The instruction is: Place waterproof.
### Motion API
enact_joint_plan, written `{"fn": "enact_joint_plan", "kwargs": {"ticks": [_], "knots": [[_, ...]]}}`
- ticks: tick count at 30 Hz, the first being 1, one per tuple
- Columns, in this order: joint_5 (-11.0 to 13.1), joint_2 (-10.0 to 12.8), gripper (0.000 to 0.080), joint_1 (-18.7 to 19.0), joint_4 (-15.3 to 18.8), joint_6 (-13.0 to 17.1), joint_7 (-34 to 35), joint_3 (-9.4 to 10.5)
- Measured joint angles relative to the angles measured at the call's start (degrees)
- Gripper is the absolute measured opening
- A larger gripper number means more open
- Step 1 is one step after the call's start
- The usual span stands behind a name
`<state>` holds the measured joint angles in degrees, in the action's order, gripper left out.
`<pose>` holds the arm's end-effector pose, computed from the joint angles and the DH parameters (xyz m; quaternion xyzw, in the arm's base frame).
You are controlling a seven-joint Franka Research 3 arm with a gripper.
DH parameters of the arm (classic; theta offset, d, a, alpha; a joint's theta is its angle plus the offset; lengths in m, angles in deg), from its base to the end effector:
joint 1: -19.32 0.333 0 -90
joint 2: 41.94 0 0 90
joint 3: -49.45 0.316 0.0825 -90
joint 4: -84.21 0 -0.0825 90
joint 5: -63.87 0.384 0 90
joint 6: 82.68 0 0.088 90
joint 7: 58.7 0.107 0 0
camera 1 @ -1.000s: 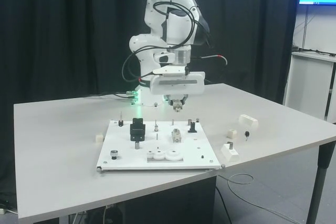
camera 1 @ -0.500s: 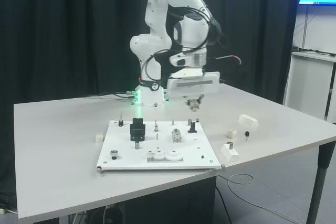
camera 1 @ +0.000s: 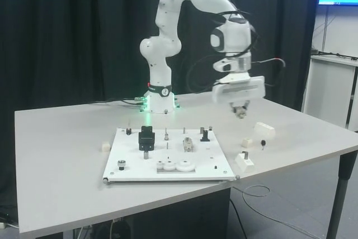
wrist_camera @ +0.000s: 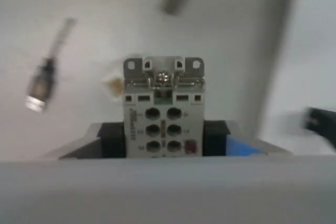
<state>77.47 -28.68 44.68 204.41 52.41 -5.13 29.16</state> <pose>0.5768 0.0584 0.3211 -0.8763 0.4790 0.0015 0.0518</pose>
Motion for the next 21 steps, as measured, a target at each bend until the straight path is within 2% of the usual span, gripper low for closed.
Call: {"fn": "enact_joint_plan", "kwargs": {"ticks": [4,8,21], "knots": [[0.0,1.7,0.0309,2.2,-1.0,3.2,3.0,1.23],[0.0,4.0,0.0309,4.1,-2.8,5.1,5.5,2.27],[0.0,13.8,0.0309,7.9,-12.9,5.6,10.4,4.25]]}}
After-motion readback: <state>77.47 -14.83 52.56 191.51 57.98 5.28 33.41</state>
